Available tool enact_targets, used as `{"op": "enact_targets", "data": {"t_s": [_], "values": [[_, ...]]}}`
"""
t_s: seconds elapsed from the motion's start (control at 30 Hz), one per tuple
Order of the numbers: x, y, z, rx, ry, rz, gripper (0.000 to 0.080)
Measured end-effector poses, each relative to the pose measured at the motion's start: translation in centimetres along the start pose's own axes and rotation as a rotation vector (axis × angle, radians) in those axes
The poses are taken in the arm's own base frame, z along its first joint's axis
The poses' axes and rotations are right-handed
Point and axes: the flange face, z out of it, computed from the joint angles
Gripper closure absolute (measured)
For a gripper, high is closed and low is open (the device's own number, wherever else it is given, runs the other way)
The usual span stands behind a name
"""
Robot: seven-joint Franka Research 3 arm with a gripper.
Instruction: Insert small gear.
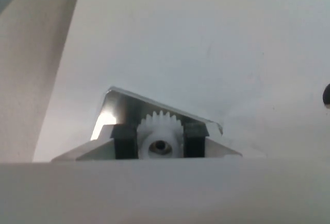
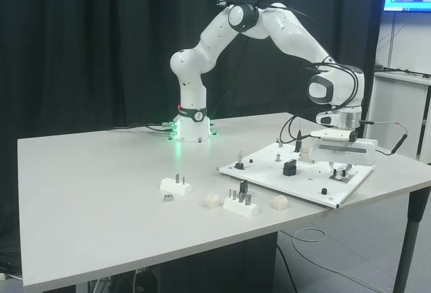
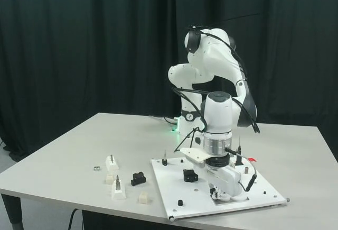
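Observation:
In the wrist view a small white toothed gear [image 1: 160, 134] with a centre hole sits between my two black finger pads [image 1: 125, 140]. My gripper [image 1: 160, 142] is shut on it. Behind the gear lies a shiny grey metal plate [image 1: 129, 108] on the white assembly board [image 1: 206, 38]. From the first room view my gripper [image 2: 339, 169] hangs low over the near right part of the white board [image 2: 269, 176]. The second room view puts the gripper [image 3: 217, 192] close above the board [image 3: 169, 189] near its front edge. Neither room view shows the gear.
The board carries a black block [image 2: 290, 168], upright pegs [image 2: 239, 160] and a small black knob [image 2: 324, 190]. On the grey table in front of the board stand white holder blocks with pins [image 2: 175, 185] [image 2: 241, 205], two small cubes [image 2: 212, 200] and a ring [image 2: 168, 197].

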Motion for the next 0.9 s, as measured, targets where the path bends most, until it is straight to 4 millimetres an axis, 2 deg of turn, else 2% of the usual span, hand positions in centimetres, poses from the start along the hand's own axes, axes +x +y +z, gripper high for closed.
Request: {"op": "enact_targets", "data": {"t_s": [0.17,0.63,0.9], "values": [[0.01,0.0,0.0,0.0,-0.001,0.021,0.0614],[0.02,0.01,0.1,0.0,-0.001,0.243,0.0614],[0.02,0.0,0.14,0.001,-0.001,0.246,0.0614]]}}
